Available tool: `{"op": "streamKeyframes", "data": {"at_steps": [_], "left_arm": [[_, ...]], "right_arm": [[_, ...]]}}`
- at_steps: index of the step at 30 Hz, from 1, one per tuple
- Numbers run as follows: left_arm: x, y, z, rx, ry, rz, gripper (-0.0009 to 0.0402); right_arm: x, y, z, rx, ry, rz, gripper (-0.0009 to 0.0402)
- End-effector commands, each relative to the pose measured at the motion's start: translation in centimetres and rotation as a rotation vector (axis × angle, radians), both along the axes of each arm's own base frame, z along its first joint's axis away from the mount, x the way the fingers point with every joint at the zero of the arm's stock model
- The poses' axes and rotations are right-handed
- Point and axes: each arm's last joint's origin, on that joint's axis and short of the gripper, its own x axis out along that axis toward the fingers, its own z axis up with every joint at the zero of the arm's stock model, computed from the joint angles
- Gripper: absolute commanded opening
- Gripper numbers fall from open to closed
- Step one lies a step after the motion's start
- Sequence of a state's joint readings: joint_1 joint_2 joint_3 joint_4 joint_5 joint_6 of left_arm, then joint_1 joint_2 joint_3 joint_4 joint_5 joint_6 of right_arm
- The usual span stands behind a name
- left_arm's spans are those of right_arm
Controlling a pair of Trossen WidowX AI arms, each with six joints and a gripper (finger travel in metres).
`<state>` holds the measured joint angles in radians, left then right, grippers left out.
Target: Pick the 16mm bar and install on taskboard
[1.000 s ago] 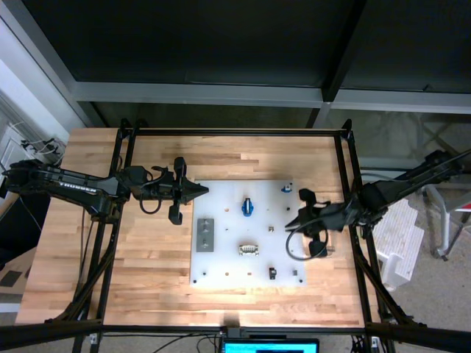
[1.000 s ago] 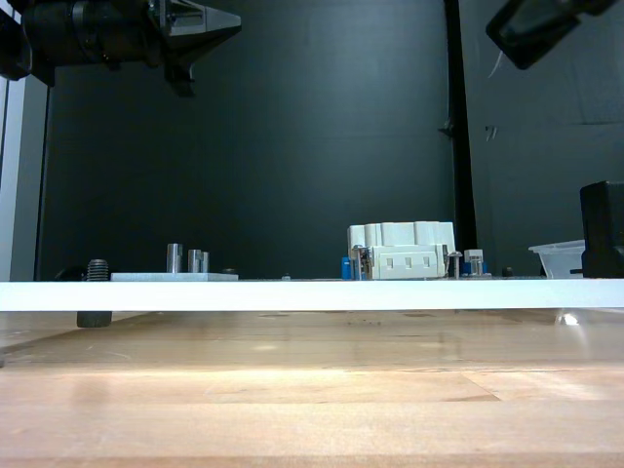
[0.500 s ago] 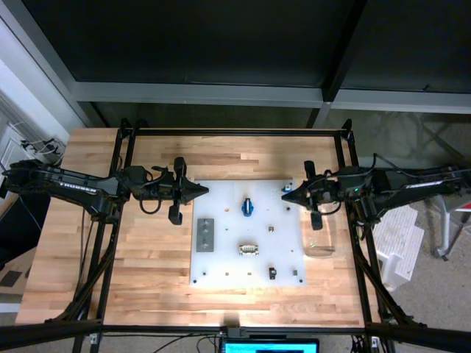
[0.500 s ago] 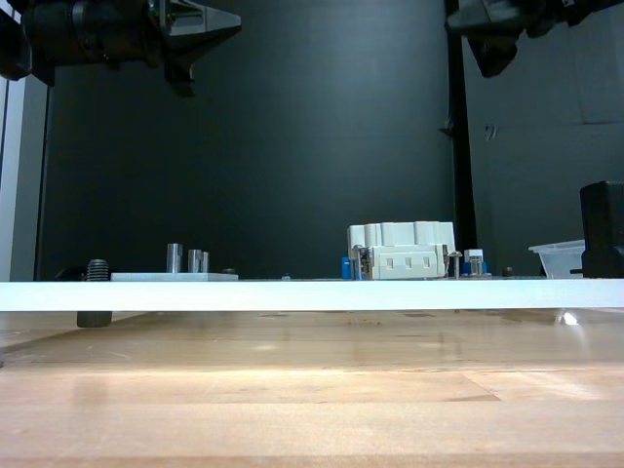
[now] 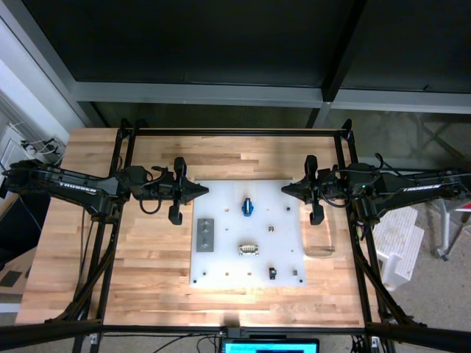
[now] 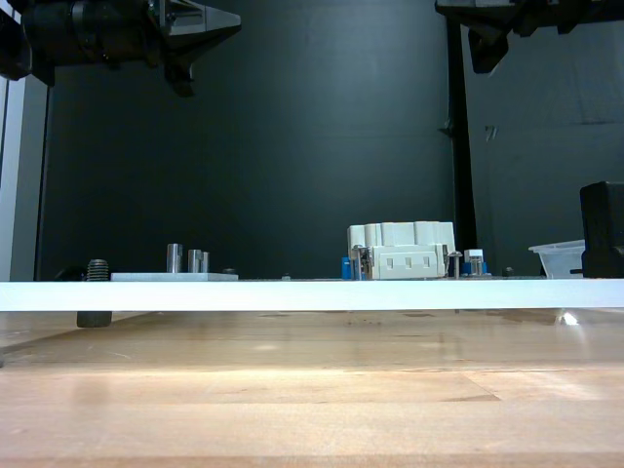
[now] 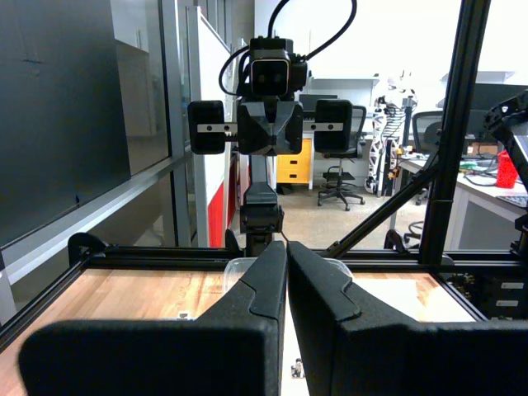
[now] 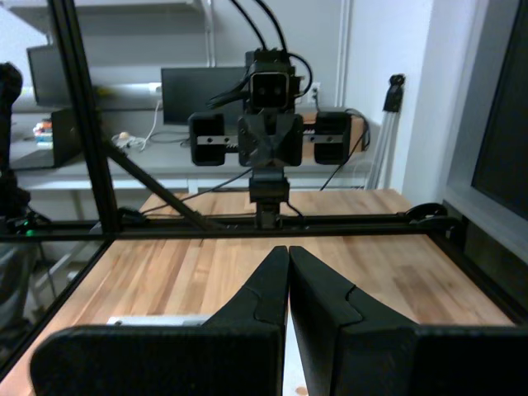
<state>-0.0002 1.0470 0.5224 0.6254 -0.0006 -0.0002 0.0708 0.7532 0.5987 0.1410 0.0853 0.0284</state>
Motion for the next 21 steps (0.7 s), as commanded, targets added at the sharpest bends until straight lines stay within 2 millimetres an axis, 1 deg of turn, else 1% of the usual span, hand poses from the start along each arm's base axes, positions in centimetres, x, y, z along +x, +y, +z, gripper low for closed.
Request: {"op": "streamKeyframes", "data": {"at_steps": [1,10,21], "left_arm": [[0.0,0.0,0.0,0.0,0.0,0.0,0.0],[0.0,0.0,0.0,0.0,0.0,0.0,0.0],[0.0,0.0,0.0,0.0,0.0,0.0,0.0]], "right_arm": [[0.1,-0.3,-0.3,0.015,-0.026,-0.017,0.0],[0.2,-0.9,-1.9,0.049,-0.044,-0.052,0.0],[0.2,-0.9,-2.5,0.064,-0.051,-0.032,0.0]]}}
